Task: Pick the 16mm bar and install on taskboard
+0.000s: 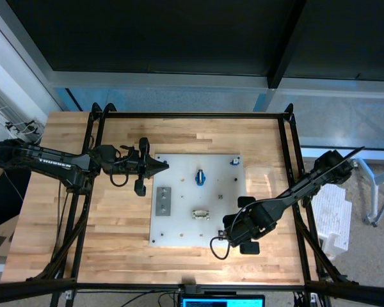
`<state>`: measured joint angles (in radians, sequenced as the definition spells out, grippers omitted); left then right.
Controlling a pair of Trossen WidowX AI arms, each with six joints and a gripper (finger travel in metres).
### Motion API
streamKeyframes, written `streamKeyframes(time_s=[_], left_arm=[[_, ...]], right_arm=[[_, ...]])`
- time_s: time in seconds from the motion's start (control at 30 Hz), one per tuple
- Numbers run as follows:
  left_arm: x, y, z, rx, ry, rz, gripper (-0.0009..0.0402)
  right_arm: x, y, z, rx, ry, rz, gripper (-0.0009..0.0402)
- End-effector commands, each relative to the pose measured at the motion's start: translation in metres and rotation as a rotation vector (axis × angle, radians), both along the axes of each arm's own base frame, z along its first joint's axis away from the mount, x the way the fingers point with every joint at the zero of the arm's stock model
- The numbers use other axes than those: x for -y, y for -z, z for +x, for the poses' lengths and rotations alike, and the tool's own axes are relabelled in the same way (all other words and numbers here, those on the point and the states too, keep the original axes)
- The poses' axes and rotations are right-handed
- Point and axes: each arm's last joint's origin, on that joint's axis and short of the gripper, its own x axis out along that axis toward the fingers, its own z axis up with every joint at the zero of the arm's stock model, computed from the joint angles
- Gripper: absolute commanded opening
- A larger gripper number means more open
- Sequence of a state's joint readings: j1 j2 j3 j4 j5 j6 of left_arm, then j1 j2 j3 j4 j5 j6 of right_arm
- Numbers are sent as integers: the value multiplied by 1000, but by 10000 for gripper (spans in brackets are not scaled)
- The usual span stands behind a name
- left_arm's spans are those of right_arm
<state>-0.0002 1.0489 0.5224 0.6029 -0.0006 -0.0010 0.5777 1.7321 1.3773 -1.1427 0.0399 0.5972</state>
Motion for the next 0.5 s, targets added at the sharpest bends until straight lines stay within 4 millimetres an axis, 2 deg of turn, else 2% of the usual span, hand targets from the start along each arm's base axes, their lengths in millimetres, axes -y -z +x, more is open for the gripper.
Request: streamKeyframes(time_s=[0.03,0.5], left_arm=[[0,0,0,0,0,0,0],[0,0,0,0,0,0,0]], right_arm=[[-6,3,4,-5,-6,10,2],[-13,14,1,-17,2,8,2]])
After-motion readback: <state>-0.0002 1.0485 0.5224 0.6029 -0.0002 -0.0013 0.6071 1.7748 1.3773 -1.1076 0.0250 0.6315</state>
